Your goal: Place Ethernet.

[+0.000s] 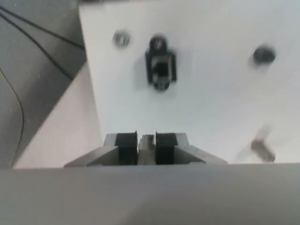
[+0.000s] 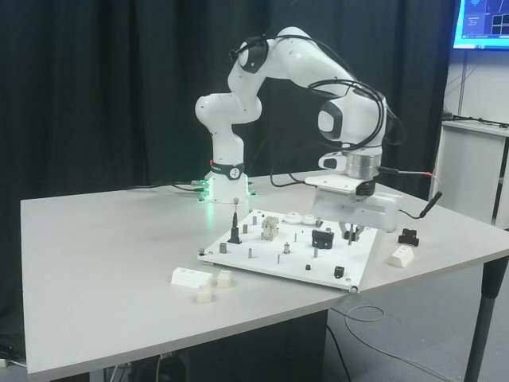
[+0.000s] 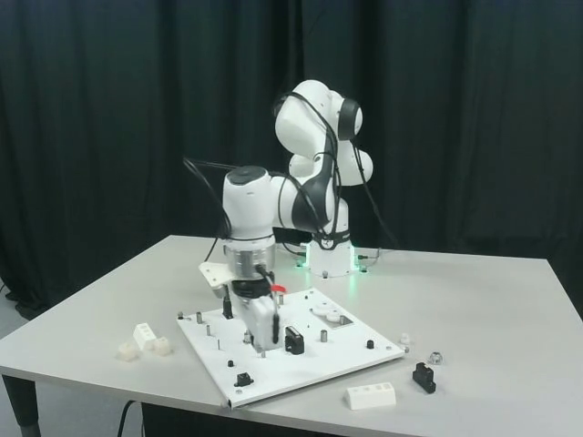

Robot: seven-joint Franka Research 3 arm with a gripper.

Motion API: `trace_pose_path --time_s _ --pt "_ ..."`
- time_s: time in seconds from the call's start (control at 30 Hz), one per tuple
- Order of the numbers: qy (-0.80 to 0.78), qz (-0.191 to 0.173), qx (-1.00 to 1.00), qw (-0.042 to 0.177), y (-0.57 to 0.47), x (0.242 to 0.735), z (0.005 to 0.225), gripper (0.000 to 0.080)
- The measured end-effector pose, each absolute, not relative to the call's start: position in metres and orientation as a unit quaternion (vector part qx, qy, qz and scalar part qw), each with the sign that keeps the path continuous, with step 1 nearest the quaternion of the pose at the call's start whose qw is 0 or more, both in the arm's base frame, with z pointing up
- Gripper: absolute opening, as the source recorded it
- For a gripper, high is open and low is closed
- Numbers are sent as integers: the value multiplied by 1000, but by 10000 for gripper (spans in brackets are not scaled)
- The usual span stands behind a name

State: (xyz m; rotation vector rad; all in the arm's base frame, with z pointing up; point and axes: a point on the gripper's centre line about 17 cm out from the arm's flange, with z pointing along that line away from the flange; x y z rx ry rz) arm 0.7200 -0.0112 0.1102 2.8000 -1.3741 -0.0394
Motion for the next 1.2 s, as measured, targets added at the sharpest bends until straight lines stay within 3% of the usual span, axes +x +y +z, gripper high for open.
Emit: trace_pose_path --time_s 0.5,1.2 --pt "-446 -61 893 25 80 684 116 78" --pt "-459 -87 882 59 198 612 115 78"
